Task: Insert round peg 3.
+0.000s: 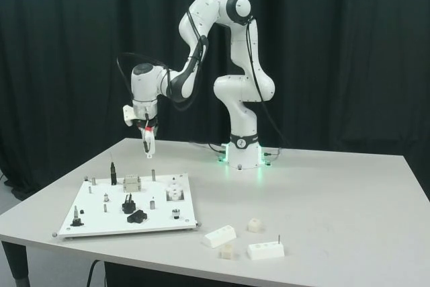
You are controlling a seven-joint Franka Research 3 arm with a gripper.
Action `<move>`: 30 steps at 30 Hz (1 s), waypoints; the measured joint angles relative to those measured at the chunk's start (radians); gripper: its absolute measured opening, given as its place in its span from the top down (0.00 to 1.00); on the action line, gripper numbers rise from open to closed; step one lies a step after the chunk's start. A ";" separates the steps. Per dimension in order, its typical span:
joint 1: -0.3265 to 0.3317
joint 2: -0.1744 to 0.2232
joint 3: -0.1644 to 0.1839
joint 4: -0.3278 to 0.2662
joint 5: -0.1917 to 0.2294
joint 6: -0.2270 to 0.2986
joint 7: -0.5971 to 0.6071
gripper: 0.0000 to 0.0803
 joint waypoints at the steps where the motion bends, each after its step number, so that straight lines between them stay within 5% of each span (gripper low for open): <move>1: 0.000 -0.003 -0.004 0.000 -0.010 0.000 -0.009 0.00; 14: -0.024 -0.032 -0.050 0.001 -0.069 0.021 -0.119 0.00; 30: -0.067 -0.046 -0.095 0.000 -0.074 0.076 -0.269 0.00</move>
